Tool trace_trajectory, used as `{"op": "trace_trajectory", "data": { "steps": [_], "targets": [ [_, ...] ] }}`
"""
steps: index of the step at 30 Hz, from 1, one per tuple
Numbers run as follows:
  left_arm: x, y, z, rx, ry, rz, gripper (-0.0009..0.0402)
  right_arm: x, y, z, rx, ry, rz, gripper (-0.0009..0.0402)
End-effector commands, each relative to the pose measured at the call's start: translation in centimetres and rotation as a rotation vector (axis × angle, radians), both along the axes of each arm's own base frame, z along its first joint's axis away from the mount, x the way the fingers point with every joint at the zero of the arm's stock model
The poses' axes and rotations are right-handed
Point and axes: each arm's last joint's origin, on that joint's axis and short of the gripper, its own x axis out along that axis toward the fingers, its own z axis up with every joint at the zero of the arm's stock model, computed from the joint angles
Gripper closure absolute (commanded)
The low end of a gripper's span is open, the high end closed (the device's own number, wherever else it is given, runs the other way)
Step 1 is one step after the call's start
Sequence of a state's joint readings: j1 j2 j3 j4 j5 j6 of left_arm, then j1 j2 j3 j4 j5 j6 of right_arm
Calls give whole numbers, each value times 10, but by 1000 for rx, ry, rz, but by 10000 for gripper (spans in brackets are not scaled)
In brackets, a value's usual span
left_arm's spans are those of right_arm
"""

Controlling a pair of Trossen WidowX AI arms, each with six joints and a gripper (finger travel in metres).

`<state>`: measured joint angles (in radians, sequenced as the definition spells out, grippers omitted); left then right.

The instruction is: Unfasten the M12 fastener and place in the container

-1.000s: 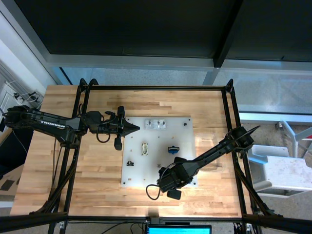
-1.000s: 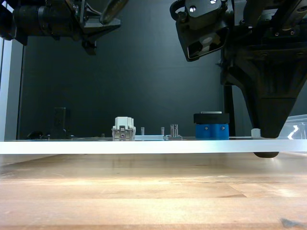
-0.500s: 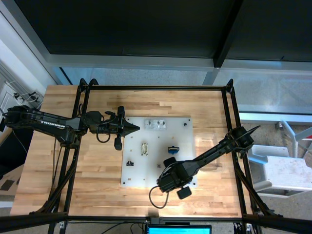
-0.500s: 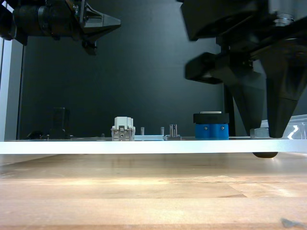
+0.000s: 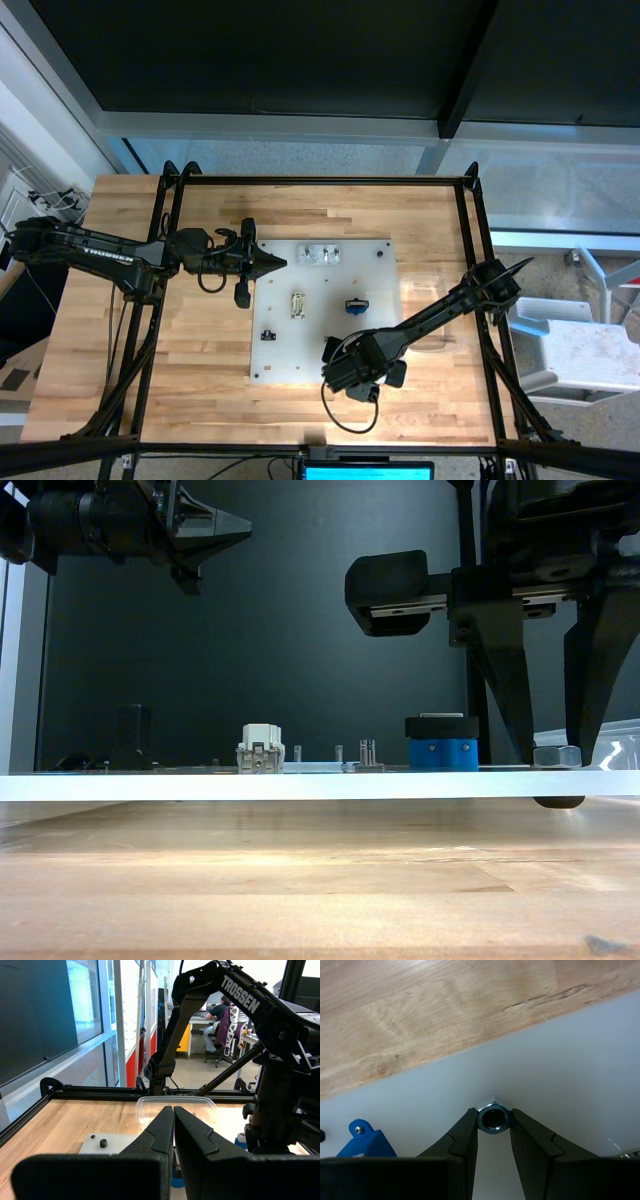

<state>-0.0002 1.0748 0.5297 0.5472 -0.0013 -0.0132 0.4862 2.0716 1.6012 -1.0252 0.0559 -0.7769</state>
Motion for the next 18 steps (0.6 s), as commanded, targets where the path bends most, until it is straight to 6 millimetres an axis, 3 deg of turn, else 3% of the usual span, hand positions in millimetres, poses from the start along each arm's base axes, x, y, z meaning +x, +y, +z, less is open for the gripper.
{"op": "trace_trajectory", "data": {
  "steps": [1, 11, 18],
  "targets": [
    [0, 0, 0, 0, 0, 0, 393, 0, 0, 0, 3, 4, 0, 381],
    [0, 0, 0, 0, 0, 0, 393, 0, 1, 0, 8, -1, -11, 378],
    [0, 0, 0, 0, 0, 0, 393, 1, 1, 4, 16, -10, -13, 315]
  ]
}}
